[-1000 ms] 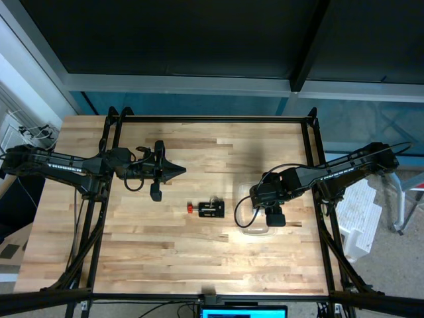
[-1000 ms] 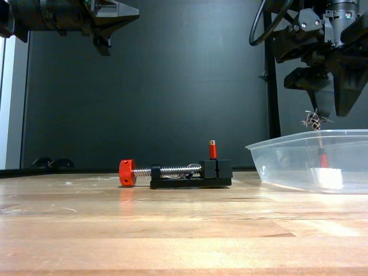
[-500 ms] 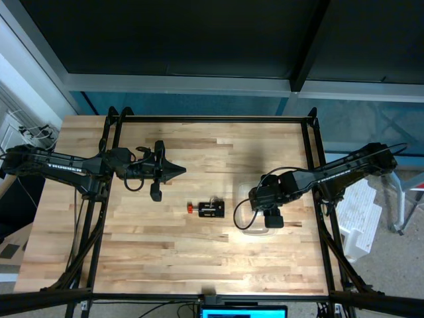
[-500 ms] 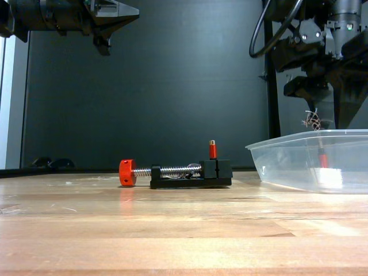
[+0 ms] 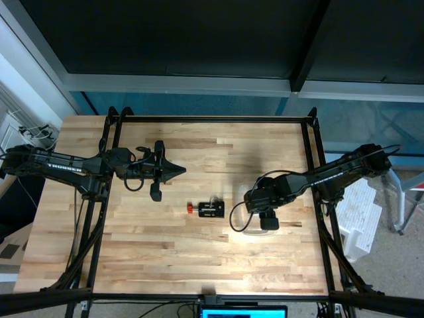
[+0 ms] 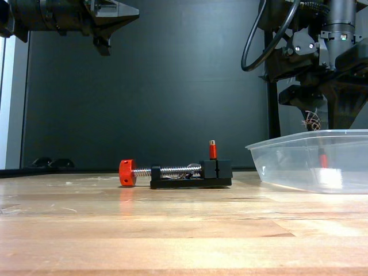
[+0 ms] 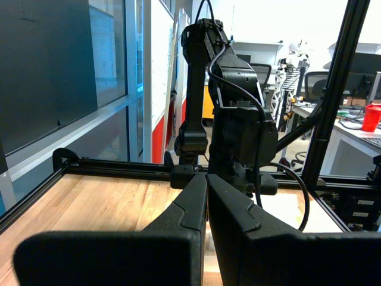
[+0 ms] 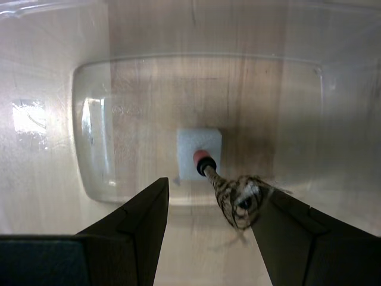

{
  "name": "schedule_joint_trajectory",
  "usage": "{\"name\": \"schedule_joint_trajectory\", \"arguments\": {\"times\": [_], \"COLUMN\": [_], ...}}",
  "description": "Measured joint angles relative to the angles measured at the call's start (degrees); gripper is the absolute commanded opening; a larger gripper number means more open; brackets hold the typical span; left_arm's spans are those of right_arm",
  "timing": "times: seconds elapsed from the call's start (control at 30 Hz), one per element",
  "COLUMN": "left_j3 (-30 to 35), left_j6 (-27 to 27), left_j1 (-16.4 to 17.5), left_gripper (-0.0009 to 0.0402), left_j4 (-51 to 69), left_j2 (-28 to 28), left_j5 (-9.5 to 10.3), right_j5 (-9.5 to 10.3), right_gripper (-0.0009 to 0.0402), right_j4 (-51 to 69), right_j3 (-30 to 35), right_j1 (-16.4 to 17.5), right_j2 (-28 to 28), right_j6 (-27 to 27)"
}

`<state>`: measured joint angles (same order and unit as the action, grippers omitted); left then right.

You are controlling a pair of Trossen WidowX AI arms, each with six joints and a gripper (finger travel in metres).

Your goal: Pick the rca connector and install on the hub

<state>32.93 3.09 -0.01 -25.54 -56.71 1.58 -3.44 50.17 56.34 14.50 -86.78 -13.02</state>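
The rca connector (image 8: 221, 182) stands upright in a small white foam cube (image 8: 199, 150) on the floor of the clear tray (image 8: 47, 119). Its frayed braided top (image 6: 312, 119) pokes above the tray rim. My right gripper (image 8: 214, 192) hangs open over the tray, pointing down, its fingers either side of the connector's top and apart from it. It also shows over the tray (image 5: 246, 230) as the right gripper (image 5: 264, 213). The hub (image 5: 211, 210), a black block with a red knob (image 6: 127, 172), lies at mid-table. My left gripper (image 7: 206, 182) is shut, empty, and held high at the left.
A red pin (image 6: 212, 149) stands up from the hub's (image 6: 190, 172) black end. The tray (image 6: 276, 164) sits to the right of the hub with bare wood between them. A black frame (image 5: 212, 119) rails the table's far and side edges.
My right gripper has come down toward the tray and shifted slightly left, closing in around the connector's top. The left arm and the hub have not moved.
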Motion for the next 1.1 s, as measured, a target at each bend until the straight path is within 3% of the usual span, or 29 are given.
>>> {"name": "schedule_joint_trajectory", "arguments": {"times": [0.23,0.97,1.1], "left_j3": [0.0,0.0,0.0], "left_j6": [0.0,0.0,0.0], "left_j1": [0.0,0.0,0.0], "left_gripper": [0.0,0.0,0.0], "left_j4": [0.0,0.0,0.0], "left_j2": [0.0,0.0,0.0], "left_j5": [0.0,0.0,0.0], "right_j5": [0.0,-0.09,-0.09], "right_gripper": [0.0166,0.0,0.0004], "right_j4": [-1.16,-5.79,-5.97], "right_j3": [0.0,-0.09,-0.09], "right_j1": [0.15,0.39,0.37], "right_j2": [-0.9,-4.76,-5.22], "right_j6": [-0.04,-0.35,-0.66]}}
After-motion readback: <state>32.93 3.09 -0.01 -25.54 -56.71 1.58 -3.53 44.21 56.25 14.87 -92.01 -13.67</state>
